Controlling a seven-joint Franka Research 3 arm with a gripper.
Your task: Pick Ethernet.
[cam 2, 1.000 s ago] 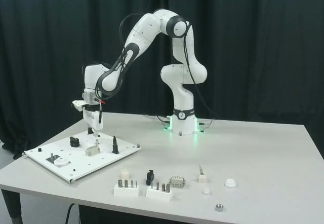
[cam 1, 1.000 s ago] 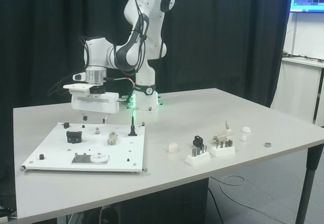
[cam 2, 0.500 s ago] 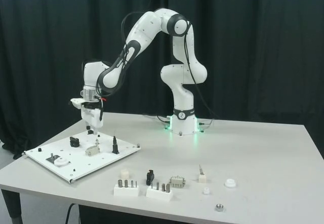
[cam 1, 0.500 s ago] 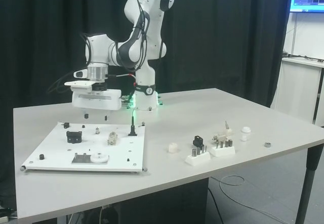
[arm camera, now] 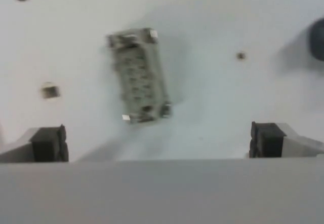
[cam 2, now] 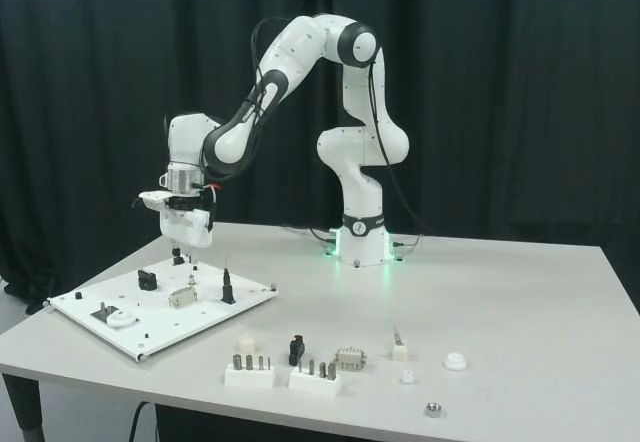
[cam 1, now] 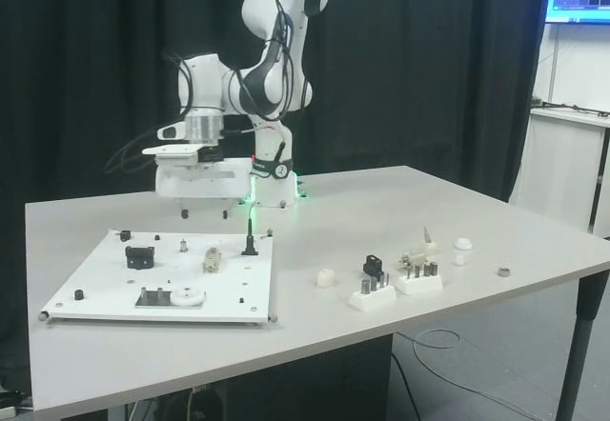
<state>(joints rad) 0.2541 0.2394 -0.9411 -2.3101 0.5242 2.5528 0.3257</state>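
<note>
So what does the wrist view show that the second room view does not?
Only the wrist view shows the grey multi-pin connector close up, with its rows of pin holes, and the hand open above the board. Only the second room view shows the whole white arm, the grey table and the loose parts near its front edge. Both show the white board and that connector.

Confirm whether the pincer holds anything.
No: in the wrist view the pincer stands open with only the white board between its fingertips.
</note>
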